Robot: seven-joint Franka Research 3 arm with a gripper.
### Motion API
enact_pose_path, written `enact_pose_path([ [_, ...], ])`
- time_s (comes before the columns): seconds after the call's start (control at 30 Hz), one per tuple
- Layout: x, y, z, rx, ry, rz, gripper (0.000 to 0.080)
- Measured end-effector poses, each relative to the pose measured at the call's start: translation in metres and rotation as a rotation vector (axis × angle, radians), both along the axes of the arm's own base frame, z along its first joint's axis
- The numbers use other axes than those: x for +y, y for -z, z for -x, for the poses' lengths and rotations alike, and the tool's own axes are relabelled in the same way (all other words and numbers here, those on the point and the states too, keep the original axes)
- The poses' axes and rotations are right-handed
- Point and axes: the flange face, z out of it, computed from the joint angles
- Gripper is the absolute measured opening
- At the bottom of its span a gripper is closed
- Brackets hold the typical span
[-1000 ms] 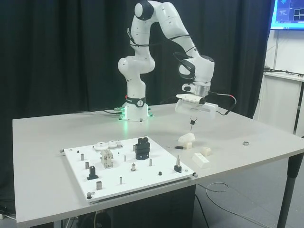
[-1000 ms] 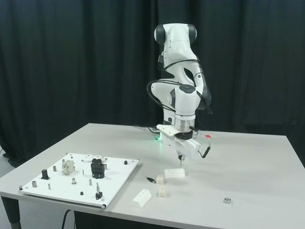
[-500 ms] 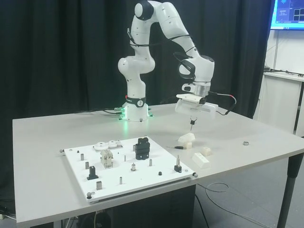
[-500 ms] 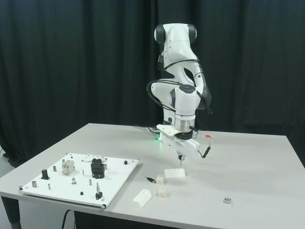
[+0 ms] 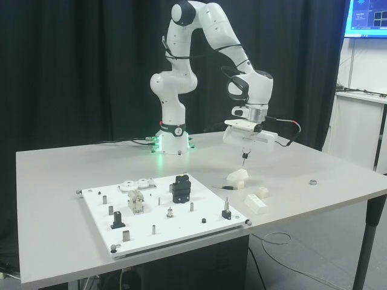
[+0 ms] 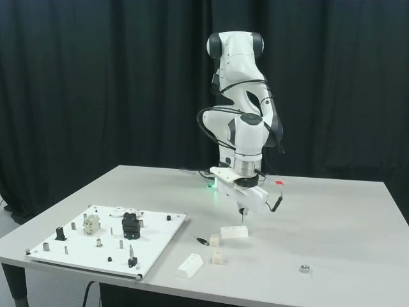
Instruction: Insert round peg 1.
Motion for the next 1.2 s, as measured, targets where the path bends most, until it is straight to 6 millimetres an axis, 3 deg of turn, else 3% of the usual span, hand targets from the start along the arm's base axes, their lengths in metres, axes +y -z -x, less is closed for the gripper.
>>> enact_pose_path([
  [0.5, -0.008, -0.018, -0.020, -0.062, -0.061, 0.047, 0.0014],
  [1.2, -0.077, -0.076, -0.074, -0.173, -0.084, 0.127, 0.0014],
])
